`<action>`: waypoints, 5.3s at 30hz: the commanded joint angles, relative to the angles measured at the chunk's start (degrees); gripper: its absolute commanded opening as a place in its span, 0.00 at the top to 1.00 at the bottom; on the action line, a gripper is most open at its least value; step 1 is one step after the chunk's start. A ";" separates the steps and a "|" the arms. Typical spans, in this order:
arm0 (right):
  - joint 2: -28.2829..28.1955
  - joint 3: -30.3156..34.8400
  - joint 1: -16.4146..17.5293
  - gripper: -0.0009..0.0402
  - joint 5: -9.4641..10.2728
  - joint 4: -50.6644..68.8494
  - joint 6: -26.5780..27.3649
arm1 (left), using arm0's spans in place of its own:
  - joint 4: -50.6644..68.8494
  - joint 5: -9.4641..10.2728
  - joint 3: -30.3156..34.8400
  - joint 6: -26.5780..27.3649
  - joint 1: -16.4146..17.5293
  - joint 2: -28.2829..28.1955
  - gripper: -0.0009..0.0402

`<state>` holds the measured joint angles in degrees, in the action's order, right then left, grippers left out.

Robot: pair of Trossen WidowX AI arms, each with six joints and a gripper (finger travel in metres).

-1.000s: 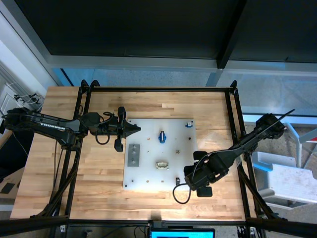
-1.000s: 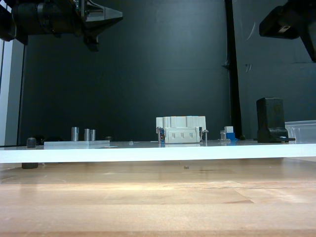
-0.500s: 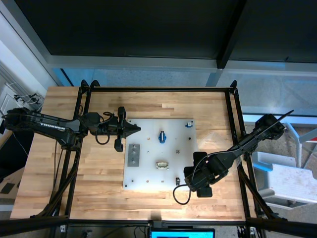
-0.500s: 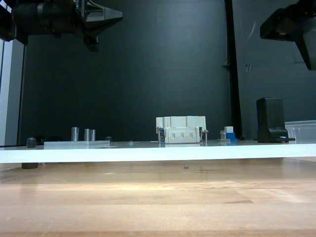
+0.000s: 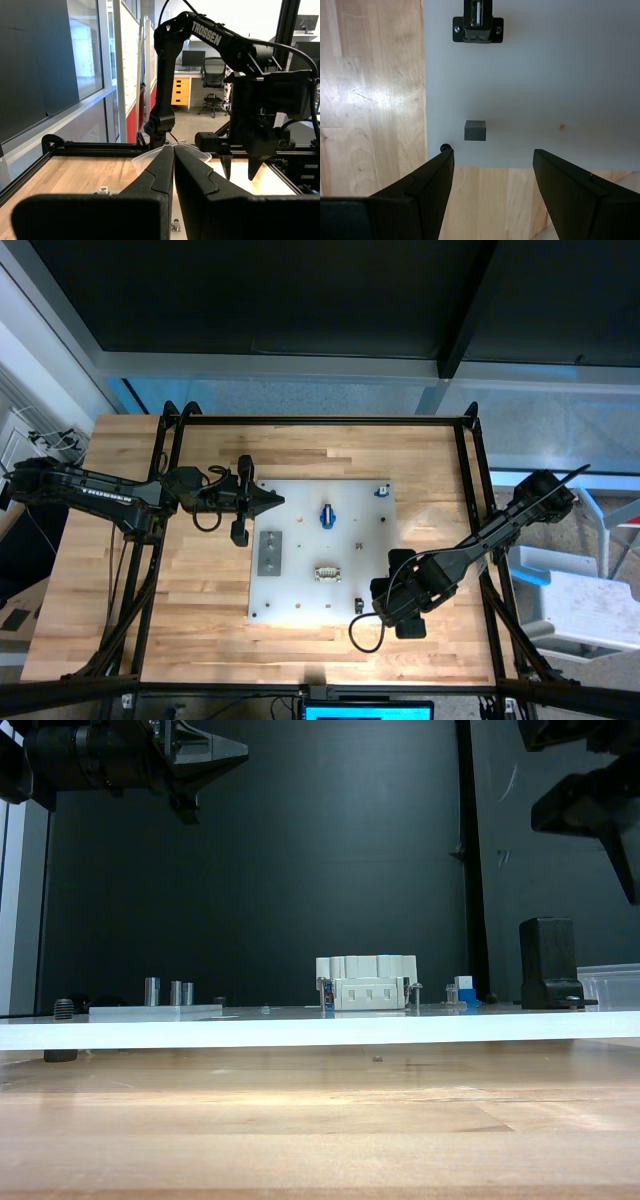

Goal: Pick the 16mm bar from the taskboard and place it in the container

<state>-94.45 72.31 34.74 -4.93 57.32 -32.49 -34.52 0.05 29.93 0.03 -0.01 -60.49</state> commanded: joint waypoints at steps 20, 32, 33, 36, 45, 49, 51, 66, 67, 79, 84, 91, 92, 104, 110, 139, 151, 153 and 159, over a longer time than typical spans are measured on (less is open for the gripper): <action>-4.46 -2.75 0.61 0.44 0.00 -6.23 -0.02 | -0.02 -0.02 0.02 -0.02 0.02 0.00 0.98; -6.32 -2.93 0.76 0.44 -0.02 -7.56 -0.04 | -0.02 -0.02 0.02 -0.02 0.02 0.00 0.98; -6.32 -2.99 0.79 0.44 0.00 -7.58 -0.04 | -0.02 -0.02 0.02 -0.02 0.02 0.00 0.98; -6.32 -3.63 0.81 0.45 0.02 -8.20 -0.07 | -0.02 -0.02 0.02 -0.02 0.02 0.00 0.98; -6.32 -3.93 0.83 0.55 0.02 -8.79 -0.07 | -0.02 -0.02 0.02 -0.02 0.02 0.00 0.98; -6.32 -3.96 0.83 0.62 0.02 -8.72 -0.04 | -0.02 -0.02 0.02 -0.02 0.02 0.00 0.98; -6.32 -3.96 0.83 0.66 0.02 -8.72 -0.04 | -0.02 -0.02 0.02 -0.02 0.00 0.00 0.98; -6.32 -3.96 0.83 0.90 0.02 -8.85 -0.07 | -0.02 -0.02 0.02 -0.02 0.00 0.00 0.98; -6.32 -3.96 0.83 0.91 0.02 -8.83 -0.07 | -0.02 -0.02 0.02 -0.02 0.00 0.00 0.98; -4.90 -3.69 0.81 0.95 0.02 -7.96 -0.07 | -0.02 -0.02 0.02 -0.02 0.00 0.00 0.98; -3.32 -3.67 0.79 0.95 0.02 -6.93 -0.07 | -0.02 -0.02 0.02 -0.02 0.02 0.00 0.98; -1.42 -2.73 0.79 0.95 -0.04 -4.13 -0.02 | -0.02 -0.02 0.02 -0.02 0.02 0.00 0.98; -1.25 -2.23 0.76 0.95 -0.04 -3.21 0.09 | -0.02 -0.02 0.02 -0.02 0.02 0.00 0.98; 2.43 2.47 0.63 0.95 -1.27 4.15 0.37 | -0.02 -0.02 0.02 -0.02 0.02 0.00 0.98; 4.00 2.27 0.11 0.95 -1.53 5.33 0.15 | -0.02 -0.02 0.02 -0.02 0.00 0.00 0.98; 23.15 -12.61 -10.08 0.95 -1.49 7.08 -7.76 | -0.02 -0.02 0.02 -0.02 0.02 0.00 0.98; 29.22 -18.01 -10.54 0.95 -1.46 10.88 -12.11 | -0.02 -0.02 0.02 -0.02 0.00 0.00 0.98; 30.25 -19.41 -10.56 0.95 -1.29 10.86 -12.70 | -0.02 -0.02 0.02 -0.02 0.02 0.00 0.98; 32.37 -22.84 -10.58 0.95 -0.11 10.99 -14.47 | -0.02 -0.02 0.02 -0.02 0.02 0.00 0.98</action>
<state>-62.35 50.00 24.14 -5.67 68.31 -46.76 -34.54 0.03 29.93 0.01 -0.01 -60.49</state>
